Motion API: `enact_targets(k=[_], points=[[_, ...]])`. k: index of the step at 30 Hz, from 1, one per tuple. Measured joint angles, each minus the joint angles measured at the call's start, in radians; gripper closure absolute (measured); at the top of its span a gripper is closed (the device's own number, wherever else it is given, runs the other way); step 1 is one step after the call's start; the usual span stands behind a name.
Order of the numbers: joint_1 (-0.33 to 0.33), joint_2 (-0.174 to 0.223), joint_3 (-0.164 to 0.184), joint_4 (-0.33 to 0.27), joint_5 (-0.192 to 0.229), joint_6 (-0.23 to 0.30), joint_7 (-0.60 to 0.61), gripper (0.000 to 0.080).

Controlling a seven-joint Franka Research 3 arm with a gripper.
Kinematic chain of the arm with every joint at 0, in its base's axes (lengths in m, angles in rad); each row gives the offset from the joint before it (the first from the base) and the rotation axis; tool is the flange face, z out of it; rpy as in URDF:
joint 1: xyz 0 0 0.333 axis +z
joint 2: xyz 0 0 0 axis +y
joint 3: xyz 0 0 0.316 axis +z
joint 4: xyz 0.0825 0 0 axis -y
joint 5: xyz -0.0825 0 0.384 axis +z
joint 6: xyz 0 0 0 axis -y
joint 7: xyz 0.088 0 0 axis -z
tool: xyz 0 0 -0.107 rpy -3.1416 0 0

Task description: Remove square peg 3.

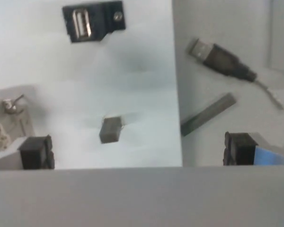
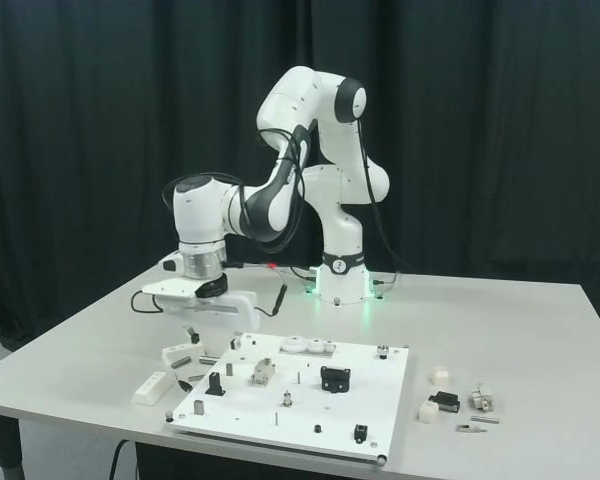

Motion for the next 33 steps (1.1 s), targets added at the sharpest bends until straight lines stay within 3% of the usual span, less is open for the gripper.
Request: enact_targets(k=[12, 33], points=[[0.016, -0.007, -0.002, -0.065, 0.0, 0.036, 0.028, 0.0003], [0.043, -0.013, -0.001, -0.176, 0.003, 0.203, 0.048, 0.0003]])
